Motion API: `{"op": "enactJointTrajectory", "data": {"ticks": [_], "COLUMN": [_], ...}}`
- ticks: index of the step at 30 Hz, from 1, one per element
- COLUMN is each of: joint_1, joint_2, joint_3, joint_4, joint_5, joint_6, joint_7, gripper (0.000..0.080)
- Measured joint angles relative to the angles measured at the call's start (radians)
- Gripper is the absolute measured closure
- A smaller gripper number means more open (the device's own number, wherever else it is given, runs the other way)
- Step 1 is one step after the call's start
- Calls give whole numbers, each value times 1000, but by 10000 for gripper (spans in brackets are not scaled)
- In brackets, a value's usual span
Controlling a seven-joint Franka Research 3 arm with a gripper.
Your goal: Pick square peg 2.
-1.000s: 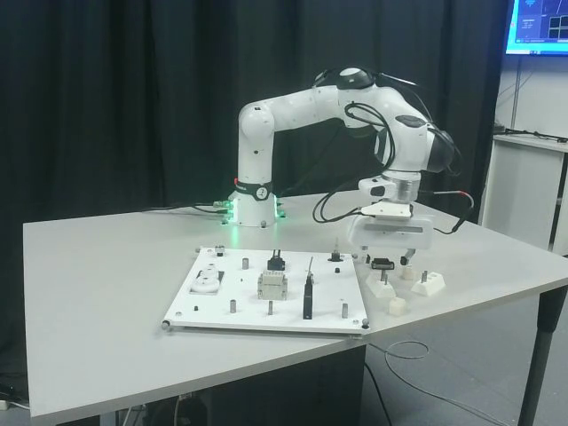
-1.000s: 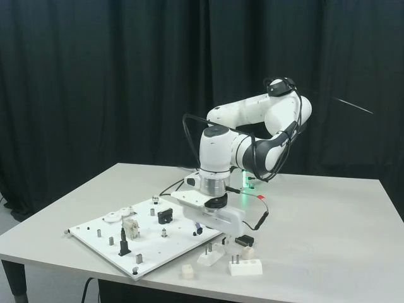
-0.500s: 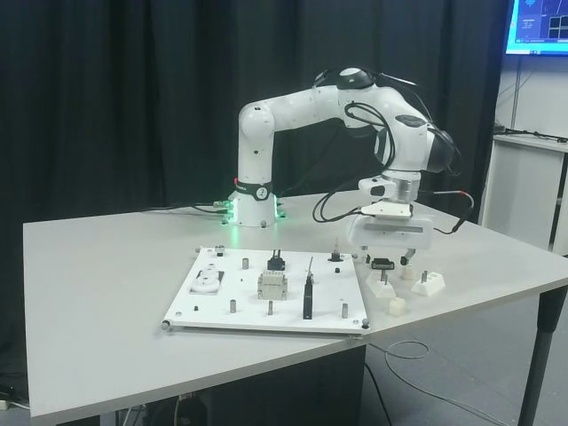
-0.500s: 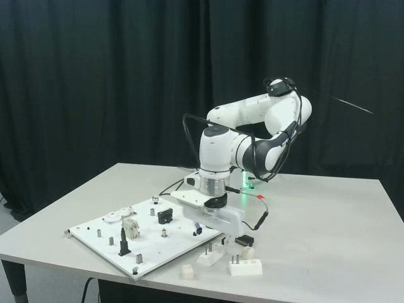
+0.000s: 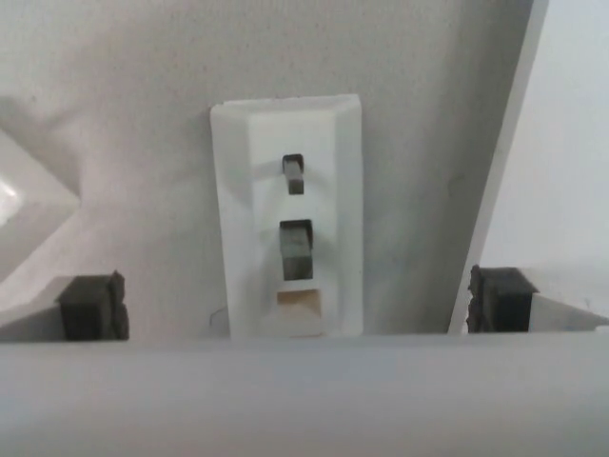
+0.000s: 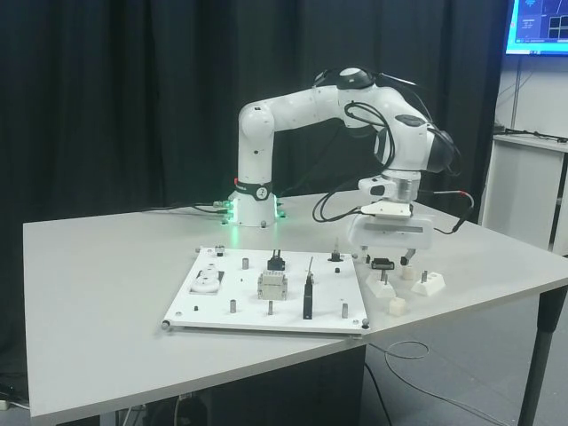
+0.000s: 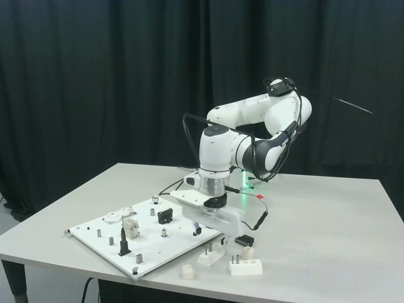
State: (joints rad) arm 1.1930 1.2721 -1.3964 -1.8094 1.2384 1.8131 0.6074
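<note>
Arm (image 6: 302,102) white, with black cables (image 6: 383,133) and a green glow at its base (image 6: 232,206). Table (image 6: 89,275) plain grey. Assembly board (image 6: 231,293) white, carrying small grey and black parts. Peg holder (image 5: 287,214) white; the two pegs (image 5: 296,250) standing in it grey. Fingertips (image 5: 92,307) black. Backdrop curtain (image 7: 95,76) black, unpatterned.

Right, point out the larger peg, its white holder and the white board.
larger peg (image 5: 296,249), wrist view, on its grey top face.
white holder (image 5: 235,238), wrist view, on the bare sloped side beside the pegs.
white board (image 6: 240,300), first room view, on a bare patch near the front edge.
</note>
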Motion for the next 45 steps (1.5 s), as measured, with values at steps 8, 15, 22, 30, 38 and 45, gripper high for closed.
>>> {"op": "enactJointTrajectory", "data": {"ticks": [8,15,22,30,38,45], "joint_1": [0,0,0,0,-2,-3], "joint_2": [0,0,0,0,0,0], "joint_3": [2,11,26,38,47,55], "joint_4": [-1,-3,-7,-18,-24,-25], "joint_5": [3,16,26,32,45,51], "joint_6": [6,24,59,94,108,115], "joint_7": [0,2,11,20,26,26], "gripper": [3,3,3,3,3,3]}}
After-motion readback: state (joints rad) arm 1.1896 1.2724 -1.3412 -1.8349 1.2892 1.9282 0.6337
